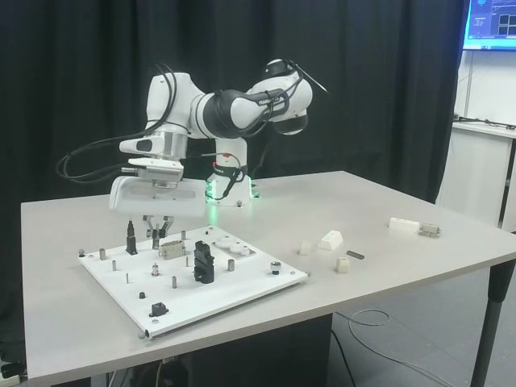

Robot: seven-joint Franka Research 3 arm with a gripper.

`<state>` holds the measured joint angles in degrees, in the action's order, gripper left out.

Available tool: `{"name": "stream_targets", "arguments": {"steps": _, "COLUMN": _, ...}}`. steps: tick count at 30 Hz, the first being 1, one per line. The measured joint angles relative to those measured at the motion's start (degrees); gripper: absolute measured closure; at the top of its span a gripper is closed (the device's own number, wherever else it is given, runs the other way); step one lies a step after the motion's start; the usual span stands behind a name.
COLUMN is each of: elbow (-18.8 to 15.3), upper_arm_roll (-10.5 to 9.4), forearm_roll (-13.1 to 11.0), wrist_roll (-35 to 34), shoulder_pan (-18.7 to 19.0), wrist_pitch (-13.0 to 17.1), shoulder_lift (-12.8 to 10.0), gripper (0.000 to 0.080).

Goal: Place Ethernet.

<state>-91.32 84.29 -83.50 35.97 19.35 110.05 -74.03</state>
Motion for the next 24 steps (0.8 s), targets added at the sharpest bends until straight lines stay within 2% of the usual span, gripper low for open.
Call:
{"name": "stream_targets", "arguments": {"steps": 9, "elbow": 0.7, "upper_arm_roll": 0.05, "forearm_roll": 1.4, "wrist_roll": -1.3, "shoulder_pan": 0.0, "wrist_pitch": -0.3, "shoulder_lift": 0.0, "gripper": 0.0708}}
{"name": "stream_targets", "arguments": {"steps": 24, "elbow": 0.9, "upper_arm_roll": 0.26, "forearm_roll": 1.8, "wrist_roll": -1.4, "shoulder_pan": 0.0, "wrist_pitch": -0.4, "shoulder_lift": 0.0, "gripper": 0.0708}}
